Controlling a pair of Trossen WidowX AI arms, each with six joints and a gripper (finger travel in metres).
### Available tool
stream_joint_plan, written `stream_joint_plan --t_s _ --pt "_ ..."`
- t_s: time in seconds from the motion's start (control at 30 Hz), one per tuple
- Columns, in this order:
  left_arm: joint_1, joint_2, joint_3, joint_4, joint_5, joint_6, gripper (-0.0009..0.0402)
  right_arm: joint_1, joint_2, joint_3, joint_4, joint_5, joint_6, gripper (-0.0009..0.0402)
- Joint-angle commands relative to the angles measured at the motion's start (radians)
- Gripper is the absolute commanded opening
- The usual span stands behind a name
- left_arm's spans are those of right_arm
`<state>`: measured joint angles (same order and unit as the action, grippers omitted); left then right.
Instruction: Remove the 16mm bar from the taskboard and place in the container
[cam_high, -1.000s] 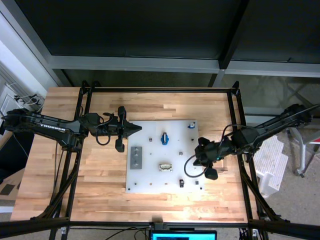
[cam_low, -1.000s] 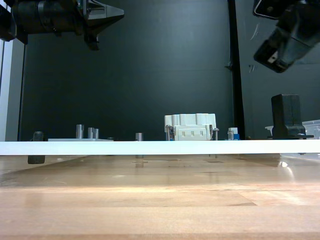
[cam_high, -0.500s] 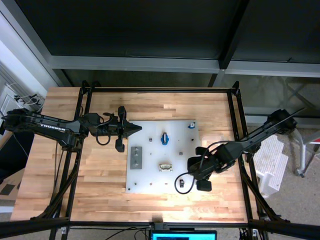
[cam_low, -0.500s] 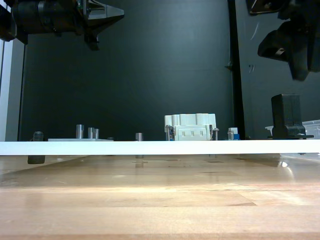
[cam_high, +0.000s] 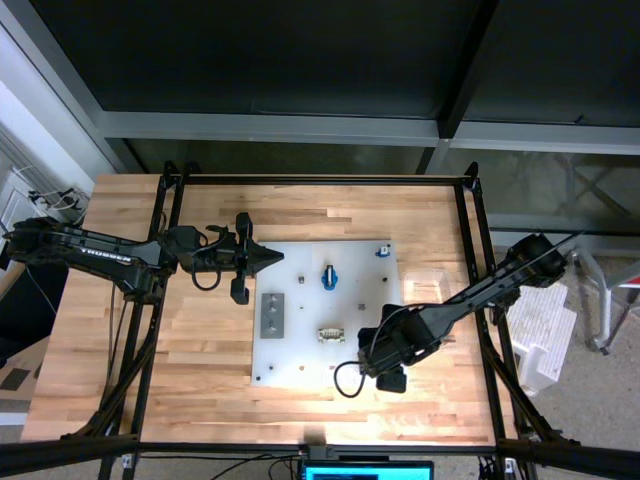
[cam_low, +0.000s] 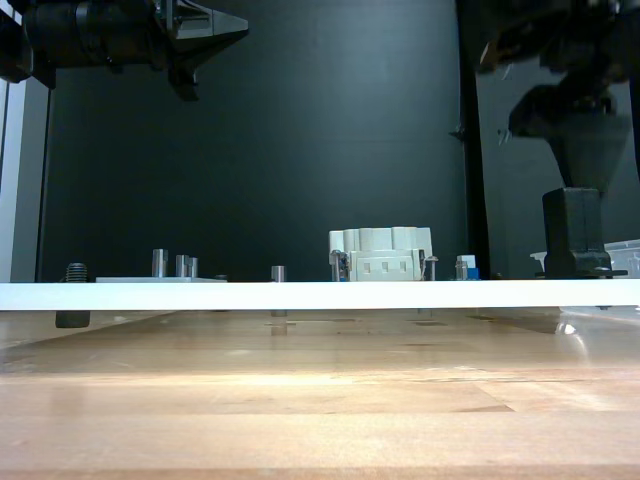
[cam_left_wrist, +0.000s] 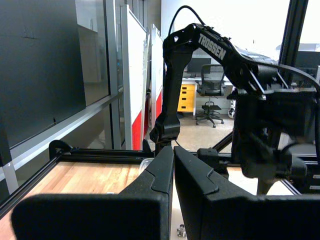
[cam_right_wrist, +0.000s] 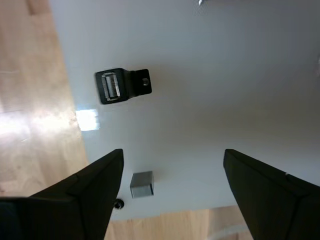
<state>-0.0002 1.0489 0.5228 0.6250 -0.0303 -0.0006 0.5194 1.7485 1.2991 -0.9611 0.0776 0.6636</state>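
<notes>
**A:** Where is your right end effector (cam_high: 378, 362) now?

**B:** Its fingers (cam_right_wrist: 90, 190) are spread wide with nothing between them, and it hangs over the board's (cam_high: 305, 320) 5 o'clock corner. A second ago it was out past the 3 o'clock edge. You've swung it inward and toward the near side.

**A:** What does that buy you?

**B:** It puts you above the bar (cam_right_wrist: 141, 184). I'd judge the approach nearly done. The drop and the grip are not yet made.

**A:** How does the bar look?

**B:** It's a small dull-grey stub, square-faced from above. It stands on the board close to the edge, with a black screw (cam_right_wrist: 118, 203) just beside it. It touches neither finger but lies nearer one than the other, so you'd likely want to centre before lowering. The black part (cam_right_wrist: 122, 86) is well apart from it.

**A:** And the rest?

**B:** Your left end effector (cam_high: 262, 258) hasn't moved. It is clenched and empty, raised over the 10 o'clock corner. The container (cam_high: 427, 282) sits on the counter (cam_high: 200, 380), just off the 3 o'clock edge.
</notes>
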Motion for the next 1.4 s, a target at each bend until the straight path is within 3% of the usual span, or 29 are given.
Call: stream_joint_plan --t_s 0.03,0.27,0.47,0.67,1.23,1.4 --pt "0.0 0.0 0.0 0.0 0.0 0.0 0.0 0.005 0.028 0.001 0.004 0.0 0.014 0.0309" --pt "0.0 0.0 0.0 0.0 0.0 0.0 0.0 0.011 0.079 0.0 0.03 0.0 0.04 0.0319" --pt "0.0 0.0 0.0 0.0 0.0 0.0 0.0 0.011 0.105 -0.001 0.085 0.002 0.041 0.0291" --pt "0.0 0.0 0.0 0.0 0.0 0.0 0.0 0.011 0.111 -0.001 0.108 0.01 0.044 0.023" --pt "0.0 0.0 0.0 0.0 0.0 0.0 0.0 0.011 0.111 -0.001 0.113 0.01 0.046 -0.0004" --pt "0.0 0.0 0.0 0.0 0.0 0.0 0.0 0.011 0.11 -0.001 0.114 0.01 0.046 0.0007"
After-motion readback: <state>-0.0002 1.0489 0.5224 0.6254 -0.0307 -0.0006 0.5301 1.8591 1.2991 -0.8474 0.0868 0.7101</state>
